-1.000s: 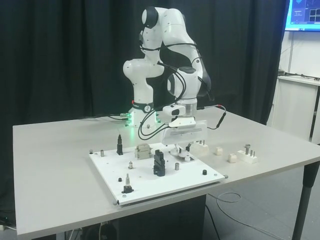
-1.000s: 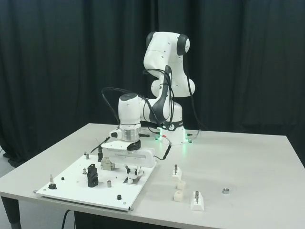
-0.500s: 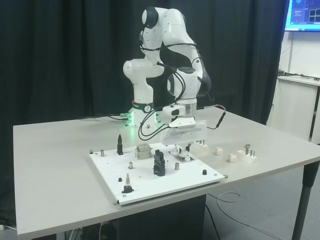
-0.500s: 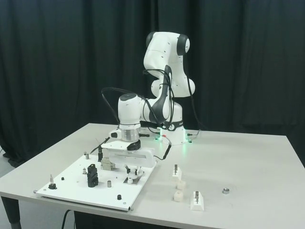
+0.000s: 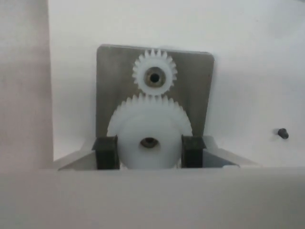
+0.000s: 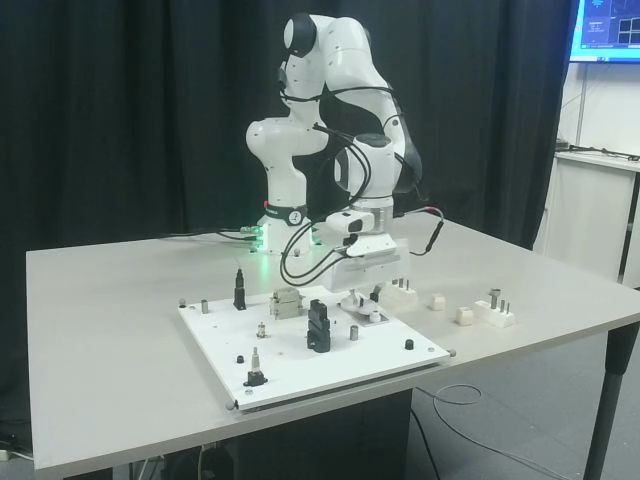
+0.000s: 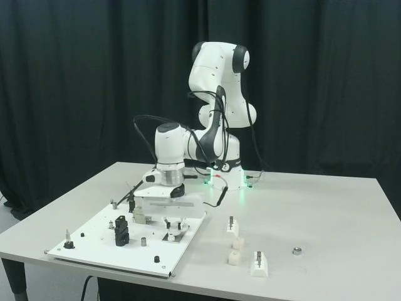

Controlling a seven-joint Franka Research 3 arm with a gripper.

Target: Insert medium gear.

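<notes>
Two white toothed gears fill my wrist view: the larger, the white medium gear [image 5: 149, 136], sits on a grey metal plate [image 5: 108, 81] with its teeth meshed against a smaller white gear [image 5: 154, 75] seated on its own peg. I can see a dark bore at the centre of each. The gripper [image 5: 149, 152] is low over the medium gear, its two black fingertips [image 5: 106, 152] standing on opposite sides of the gear's raised hub. They look close against it, but I cannot tell from here whether they are pressing on it or standing just clear. A small black stud [image 5: 283, 133] sits on the white surface well apart from the plate.

From the first room view I see the white robot arm [image 6: 330, 110] bent over the white square assembly board [image 6: 313, 343] on the grey table [image 6: 110, 300], with the gripper [image 6: 362, 296] down at the board's far right part. A black upright block [image 6: 318, 326] stands near the middle of the board, just beside the gripper's spot. Small white fixture blocks [image 6: 495, 310] lie on the table off the board.

In the second room view the gripper [image 7: 172, 224] is again low over the board [image 7: 100, 251], and a small grey ring [image 7: 297, 251] rests on the table well apart from it. Green lights glow at the arm's base.
</notes>
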